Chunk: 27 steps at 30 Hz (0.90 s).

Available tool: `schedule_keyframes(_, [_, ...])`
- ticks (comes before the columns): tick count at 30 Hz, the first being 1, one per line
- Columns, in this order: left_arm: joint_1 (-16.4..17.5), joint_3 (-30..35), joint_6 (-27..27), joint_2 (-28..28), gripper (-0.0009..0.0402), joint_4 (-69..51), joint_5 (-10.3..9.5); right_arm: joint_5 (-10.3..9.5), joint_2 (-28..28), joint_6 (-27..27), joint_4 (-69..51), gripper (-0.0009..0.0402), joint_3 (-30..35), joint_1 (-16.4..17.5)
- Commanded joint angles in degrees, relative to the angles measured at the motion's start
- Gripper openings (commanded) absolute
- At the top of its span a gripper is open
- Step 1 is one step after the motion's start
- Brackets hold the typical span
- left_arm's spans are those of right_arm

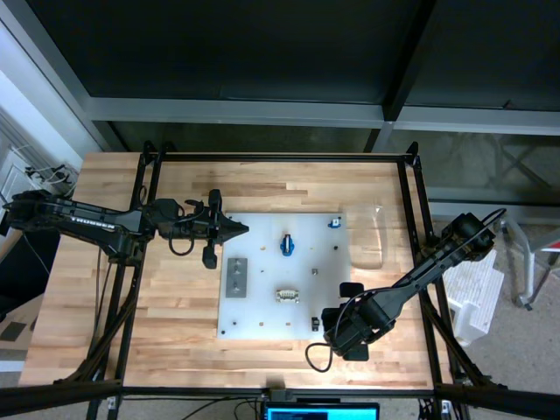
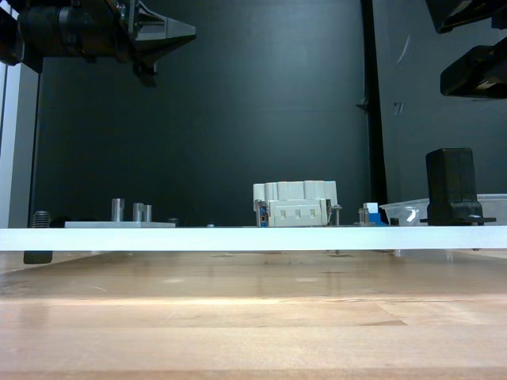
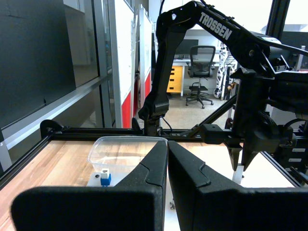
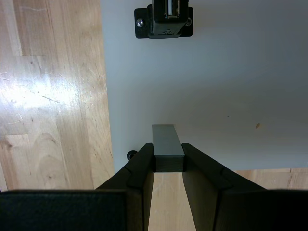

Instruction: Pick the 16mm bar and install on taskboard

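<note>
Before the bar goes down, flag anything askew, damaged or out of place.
Nothing stands out. The right gripper holds the grey bar squarely over the near right corner of the taskboard; the left gripper hangs shut above its far left corner.

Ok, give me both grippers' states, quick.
Left gripper: shut, empty, above the taskboard's far left corner.
Right gripper: shut on the grey bar, over the taskboard's near right corner.

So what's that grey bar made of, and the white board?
The bar, held in the right gripper over the taskboard's near edge: matte even grey, probably metal, maybe plastic. Taskboard: smooth white, likely plastic. Shut, the left gripper hangs over its left edge.
</note>
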Motion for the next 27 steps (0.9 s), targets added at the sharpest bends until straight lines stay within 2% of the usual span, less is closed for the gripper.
schedule_keyframes(1, [0.00, 0.02, 0.00, 0.02, 0.0000, 0.02, 0.00, -0.04, 0.00, -0.04, -0.02, 0.0000, -0.26, 0.00])
schedule_keyframes(27, [0.00, 0.02, 0.00, 0.02, 0.0000, 0.02, 0.00, 0.55, 0.00, -0.02, -0.04, 0.0000, -0.35, -0.04])
